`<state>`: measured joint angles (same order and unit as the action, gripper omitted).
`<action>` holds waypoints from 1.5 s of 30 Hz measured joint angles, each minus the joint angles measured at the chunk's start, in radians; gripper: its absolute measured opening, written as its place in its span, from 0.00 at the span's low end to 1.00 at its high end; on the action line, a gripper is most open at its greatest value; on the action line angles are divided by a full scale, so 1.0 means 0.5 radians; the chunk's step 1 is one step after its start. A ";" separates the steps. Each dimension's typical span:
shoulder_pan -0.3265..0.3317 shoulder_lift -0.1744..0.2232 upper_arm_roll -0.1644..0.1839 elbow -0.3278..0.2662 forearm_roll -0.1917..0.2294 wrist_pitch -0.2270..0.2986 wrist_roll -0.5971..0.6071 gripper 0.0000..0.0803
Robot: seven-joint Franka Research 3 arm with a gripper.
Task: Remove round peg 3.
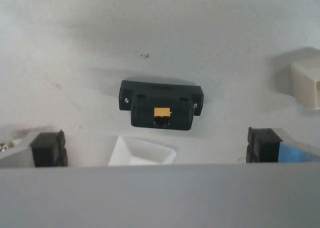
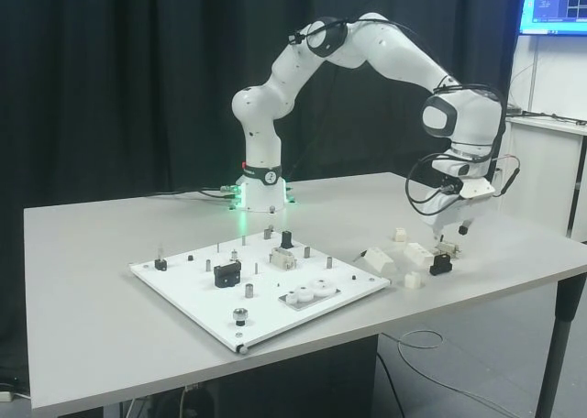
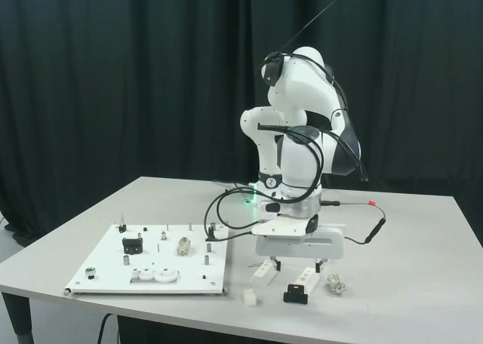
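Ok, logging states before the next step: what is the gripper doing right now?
Gripper: open, holding nothing, above a black connector on the grey table.

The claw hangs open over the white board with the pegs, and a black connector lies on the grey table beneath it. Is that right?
Not quite. The claw hangs open over the bare grey table well beside the white board, not over it, as the first room view shows. The black connector does lie beneath it.

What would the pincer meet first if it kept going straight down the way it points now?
Most likely the black connector part lying on the grey table. In the wrist view it sits between the open pincer fingertips, with clear space above it; exact depth is unclear.
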<state>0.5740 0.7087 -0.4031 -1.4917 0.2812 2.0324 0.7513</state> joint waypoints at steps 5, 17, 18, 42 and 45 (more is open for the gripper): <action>-0.002 0.000 0.000 0.004 -0.006 -0.006 0.000 1.00; -0.012 0.000 -0.001 0.006 -0.052 -0.037 0.000 1.00; -0.015 0.000 -0.002 0.006 -0.059 -0.043 -0.001 1.00; -0.223 -0.050 0.040 -0.024 -0.337 -0.316 -0.076 1.00; -0.286 -0.076 0.082 -0.061 -0.388 -0.330 -0.089 1.00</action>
<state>0.4310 0.6705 -0.3623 -1.5222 0.0872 1.8672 0.7069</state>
